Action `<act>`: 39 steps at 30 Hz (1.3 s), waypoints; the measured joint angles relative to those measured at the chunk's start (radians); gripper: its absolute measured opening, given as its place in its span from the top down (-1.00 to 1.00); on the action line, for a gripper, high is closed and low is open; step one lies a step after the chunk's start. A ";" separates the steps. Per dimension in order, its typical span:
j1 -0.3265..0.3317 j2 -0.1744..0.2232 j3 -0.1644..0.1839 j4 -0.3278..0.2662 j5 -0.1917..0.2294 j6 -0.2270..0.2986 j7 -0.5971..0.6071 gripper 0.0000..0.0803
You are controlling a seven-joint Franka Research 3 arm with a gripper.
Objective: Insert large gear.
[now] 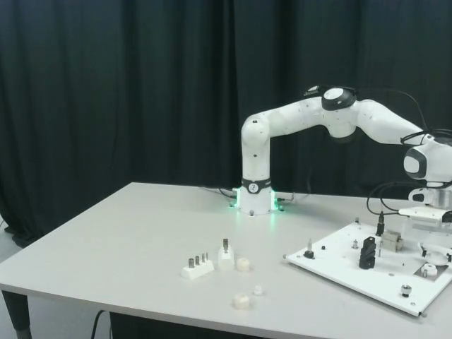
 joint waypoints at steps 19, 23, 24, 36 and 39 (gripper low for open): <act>-0.032 -0.003 0.007 0.028 0.022 -0.041 0.039 -0.49; -0.036 -0.003 0.008 0.033 0.022 -0.046 0.045 -0.49; -0.037 -0.003 0.008 0.034 0.022 -0.047 0.047 -0.49; -0.037 -0.002 0.009 0.037 0.014 -0.047 0.066 -0.49; -0.037 -0.002 0.011 0.039 0.009 -0.046 0.066 -0.49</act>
